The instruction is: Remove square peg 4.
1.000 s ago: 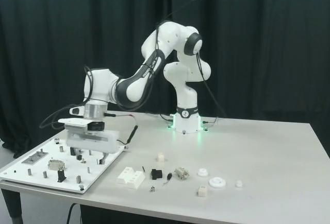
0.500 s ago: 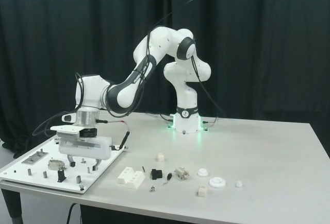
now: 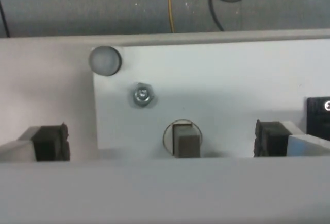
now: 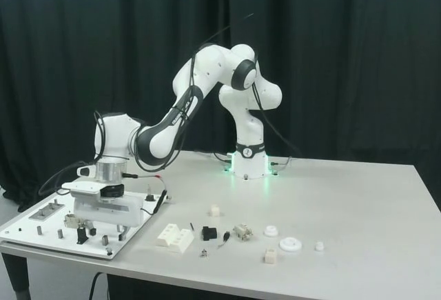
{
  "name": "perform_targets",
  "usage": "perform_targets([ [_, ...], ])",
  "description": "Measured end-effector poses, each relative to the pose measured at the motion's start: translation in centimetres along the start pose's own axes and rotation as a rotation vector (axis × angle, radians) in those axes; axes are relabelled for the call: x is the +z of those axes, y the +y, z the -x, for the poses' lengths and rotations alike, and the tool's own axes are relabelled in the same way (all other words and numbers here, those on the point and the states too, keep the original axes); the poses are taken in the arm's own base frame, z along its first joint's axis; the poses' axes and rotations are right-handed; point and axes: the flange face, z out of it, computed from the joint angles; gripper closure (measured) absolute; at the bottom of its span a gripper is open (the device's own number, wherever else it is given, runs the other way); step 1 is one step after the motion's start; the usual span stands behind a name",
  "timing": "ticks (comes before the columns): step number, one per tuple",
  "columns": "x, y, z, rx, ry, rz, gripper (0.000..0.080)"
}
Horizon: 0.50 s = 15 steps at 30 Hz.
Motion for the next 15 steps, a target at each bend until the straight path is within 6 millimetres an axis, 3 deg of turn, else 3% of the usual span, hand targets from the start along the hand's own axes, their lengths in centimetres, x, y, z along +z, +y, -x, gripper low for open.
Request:
perform_targets([
  [15,0.7,0.9,-1.2,0.006,-0.047,-0.006,0.0003],
])
